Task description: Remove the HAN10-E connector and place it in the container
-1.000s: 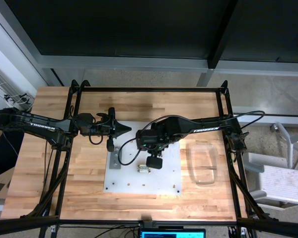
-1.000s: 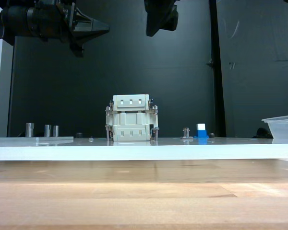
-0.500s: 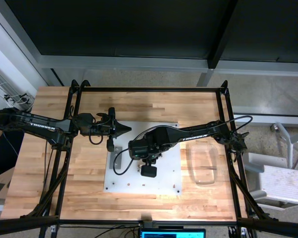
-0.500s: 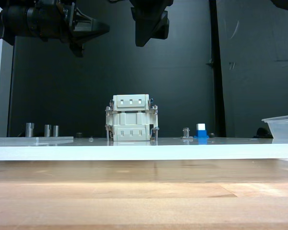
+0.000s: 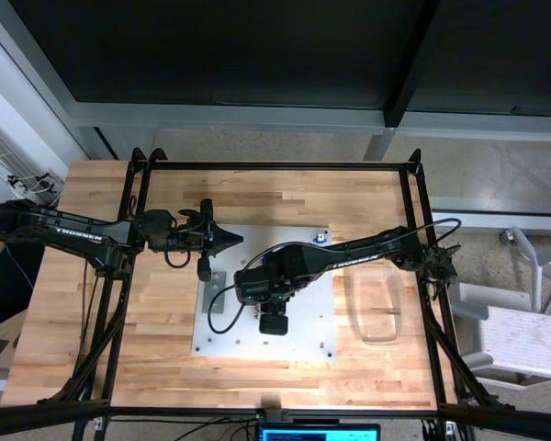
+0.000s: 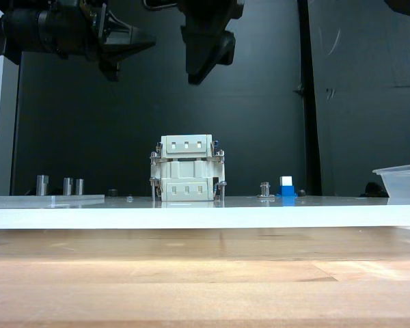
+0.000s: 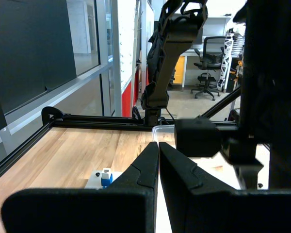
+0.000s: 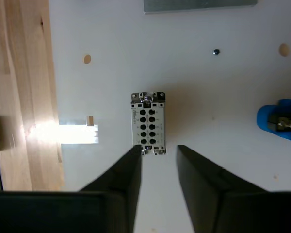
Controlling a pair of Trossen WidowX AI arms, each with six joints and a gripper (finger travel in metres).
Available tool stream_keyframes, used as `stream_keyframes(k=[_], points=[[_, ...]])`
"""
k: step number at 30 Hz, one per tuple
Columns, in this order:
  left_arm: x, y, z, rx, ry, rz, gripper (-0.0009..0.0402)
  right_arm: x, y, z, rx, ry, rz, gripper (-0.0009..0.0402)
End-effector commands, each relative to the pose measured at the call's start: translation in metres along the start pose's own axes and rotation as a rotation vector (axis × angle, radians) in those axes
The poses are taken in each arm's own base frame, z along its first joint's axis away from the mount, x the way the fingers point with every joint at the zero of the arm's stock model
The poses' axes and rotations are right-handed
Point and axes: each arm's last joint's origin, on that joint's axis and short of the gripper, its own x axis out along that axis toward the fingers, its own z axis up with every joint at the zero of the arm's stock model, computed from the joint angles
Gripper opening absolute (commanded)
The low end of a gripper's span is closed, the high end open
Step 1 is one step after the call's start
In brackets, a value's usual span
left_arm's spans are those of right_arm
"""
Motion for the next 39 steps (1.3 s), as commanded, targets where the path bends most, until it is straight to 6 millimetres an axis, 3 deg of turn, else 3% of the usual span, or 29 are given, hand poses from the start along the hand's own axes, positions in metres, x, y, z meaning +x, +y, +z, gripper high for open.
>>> stream_keyframes(k=[1, 9, 14, 39], points=[[0.0, 0.0, 0.0, 0.0, 0.0, 0.0, 0.0, 0.004, 0.002, 0.001, -0.001, 0.001, 0.006, 0.0165], [0.0, 0.0, 0.0, 0.0, 0.0, 0.0, 0.0, 0.019, 0.004, 0.003, -0.001, 0.02, 0.0, 0.0253], [0.0, 0.0, 0.0, 0.0, 0.0, 0.0, 0.0, 0.027, 0.006, 0.004, -0.004, 0.025, -0.008, 0.0284], [0.0, 0.0, 0.0, 0.0, 0.002, 0.0, 0.0, 0.066, 0.009, 0.004, -0.021, 0.073, -0.046, 0.0291]])
